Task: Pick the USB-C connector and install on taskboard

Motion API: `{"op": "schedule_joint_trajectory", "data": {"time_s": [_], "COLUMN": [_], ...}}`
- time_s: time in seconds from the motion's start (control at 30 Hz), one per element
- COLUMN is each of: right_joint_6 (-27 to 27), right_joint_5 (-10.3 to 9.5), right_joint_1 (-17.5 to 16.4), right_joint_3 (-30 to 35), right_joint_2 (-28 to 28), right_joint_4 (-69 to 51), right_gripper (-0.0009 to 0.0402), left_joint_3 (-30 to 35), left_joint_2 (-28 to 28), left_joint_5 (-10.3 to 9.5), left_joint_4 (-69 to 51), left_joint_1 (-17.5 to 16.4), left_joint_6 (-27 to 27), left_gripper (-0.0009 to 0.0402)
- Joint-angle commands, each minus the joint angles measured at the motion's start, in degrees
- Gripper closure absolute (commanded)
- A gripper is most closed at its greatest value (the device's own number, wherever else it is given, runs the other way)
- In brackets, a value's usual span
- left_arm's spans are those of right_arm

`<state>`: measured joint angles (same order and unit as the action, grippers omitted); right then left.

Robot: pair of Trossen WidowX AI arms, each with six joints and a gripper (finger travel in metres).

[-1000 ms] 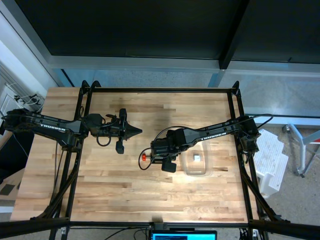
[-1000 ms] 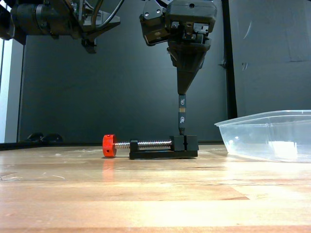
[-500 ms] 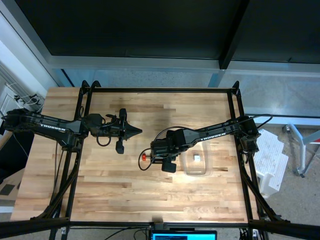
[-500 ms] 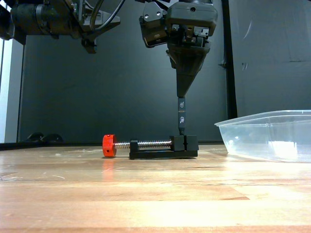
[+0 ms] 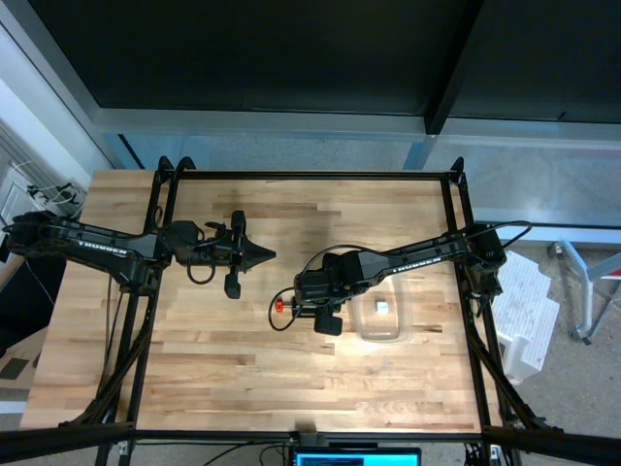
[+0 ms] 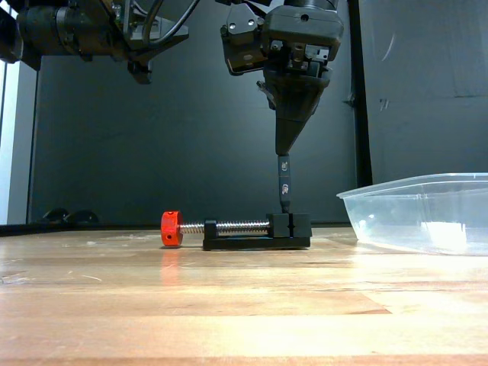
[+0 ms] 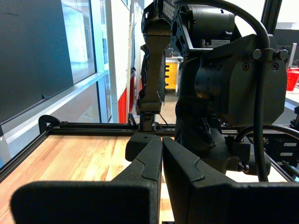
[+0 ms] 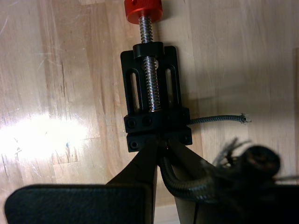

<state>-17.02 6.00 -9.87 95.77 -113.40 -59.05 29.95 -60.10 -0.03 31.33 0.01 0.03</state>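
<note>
Over the middle of the worktop [image 5: 194,369], the right claw [image 6: 284,150] is pointing straight down, hanging directly above the taskboard [image 6: 255,232]. Its fingers [image 8: 140,163] are sitting almost together, a narrow grip, pinching the top end of the USB-C connector [image 6: 284,187]. The connector is standing upright right under the claw tip, with its lower end sitting in the black clamp block at one end of the taskboard. A braided cable [image 8: 219,120] is running between the fingers, and its frayed end is lying on the wood just beside the block. A silver threaded screw [image 6: 236,226] is running along the taskboard away from the claw, and a red-orange knob [image 6: 171,229] is capping its far end. The taskboard is lying flat on the worktop.

To the other side of the right claw, near but apart from the taskboard, a clear plastic tray [image 6: 419,213] is sitting on the wood. Something small and white [image 5: 382,306] is lying inside it.

The left claw [image 5: 262,255] is hovering high off the worktop, well apart from the taskboard and from the right claw. It is pointing toward the right arm, its finger pads [image 7: 182,158] are pressing flat together, and it is holding nothing.
</note>
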Motion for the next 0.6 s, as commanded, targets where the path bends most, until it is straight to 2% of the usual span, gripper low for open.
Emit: {"op": "schedule_joint_trajectory", "data": {"time_s": [0.03, 0.23, 0.6], "right_joint_6": [0.0, -0.1, -0.3], "right_joint_5": [-0.17, -0.17, -0.22], "right_joint_1": [0.0, 0.0, -0.2], "right_joint_3": [-0.2, -0.2, 0.1], "right_joint_2": [-0.1, 0.3, 2.5], "right_joint_4": [-0.4, -0.5, -0.9], "right_gripper": [0.0393, 0.0377, 0.0249], "left_joint_3": [0.0, 0.0, 0.0], "left_joint_2": [0.0, 0.0, 0.0], "left_joint_5": [0.00, 0.00, 0.00], "left_joint_4": [0.0, 0.0, 0.1], "left_joint_1": [0.0, 0.0, 0.0], "left_joint_6": [0.0, 0.0, 0.0], "left_gripper": [0.0393, 0.0393, 0.0393]}}
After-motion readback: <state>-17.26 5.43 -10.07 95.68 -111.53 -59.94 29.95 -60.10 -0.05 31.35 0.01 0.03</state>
